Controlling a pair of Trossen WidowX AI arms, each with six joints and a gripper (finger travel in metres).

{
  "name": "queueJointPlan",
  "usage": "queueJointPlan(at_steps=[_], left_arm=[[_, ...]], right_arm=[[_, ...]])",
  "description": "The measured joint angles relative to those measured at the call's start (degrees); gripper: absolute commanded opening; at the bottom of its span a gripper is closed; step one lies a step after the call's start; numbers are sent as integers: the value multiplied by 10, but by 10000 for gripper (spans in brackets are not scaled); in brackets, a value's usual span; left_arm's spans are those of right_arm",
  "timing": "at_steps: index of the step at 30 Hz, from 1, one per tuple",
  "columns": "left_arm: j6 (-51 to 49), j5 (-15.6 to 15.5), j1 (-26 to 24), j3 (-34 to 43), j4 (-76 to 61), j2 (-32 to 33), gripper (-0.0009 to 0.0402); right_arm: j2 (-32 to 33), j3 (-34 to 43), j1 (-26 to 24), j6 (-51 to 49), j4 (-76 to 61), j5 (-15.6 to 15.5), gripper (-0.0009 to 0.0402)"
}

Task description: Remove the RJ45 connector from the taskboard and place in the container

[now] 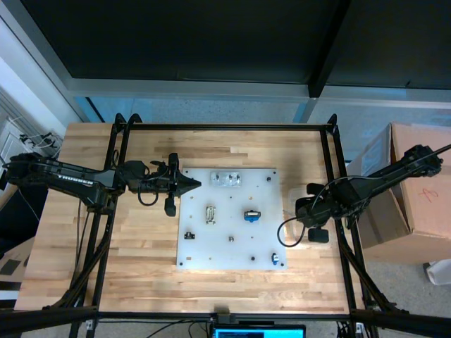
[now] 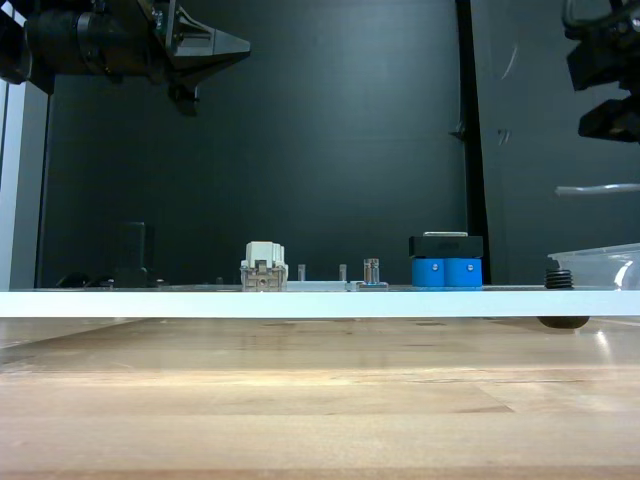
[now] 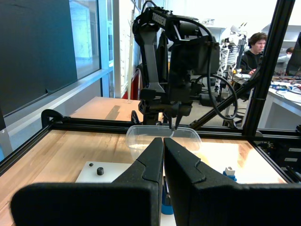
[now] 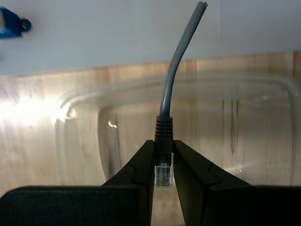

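Two arms show, each with one pincer. One white taskboard (image 1: pixel 211 246) lies on the desk (image 1: pixel 141 274), and there is one clear container (image 4: pixel 263 99), one RJ45 connector (image 4: pixel 163 170) and one short grey cable (image 4: pixel 176 66) running out of it. The board carries one blue block (image 1: pixel 252 215) and one pale connector housing (image 1: pixel 209 215) near its middle.

The RJ45 connector is off the board, clamped between the two fingers of the right pincer (image 4: pixel 163 145). Its clear plug end sits back between the fingers, its black boot is at their tips, and the cable curves out beyond them. The container lies straight below the connector.

The right pincer hangs at 3 o'clock from the board, just past its edge, pointing down at the container, with the right arm reaching in from 3 o'clock. The left pincer (image 1: pixel 193 184) is narrow, its fingers touching with nothing between them. It is held high and level at 10 o'clock of the board, pointing toward 3 o'clock, with the left arm stretched in from 9 o'clock
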Motion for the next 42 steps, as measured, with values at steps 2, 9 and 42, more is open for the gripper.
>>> queueJointPlan(at_steps=[2, 9, 42], left_arm=[[0, 0, 0, 0, 0, 0, 0], [0, 0, 0, 0, 0, 0, 0], [0, 0, 0, 0, 0, 0, 0]], right_arm=[[-9, -8, 0, 6, -2, 0, 74], [-26, -14, 0, 10, -3, 4, 186], [-41, -112, -256, -268, 732, -117, 3]])
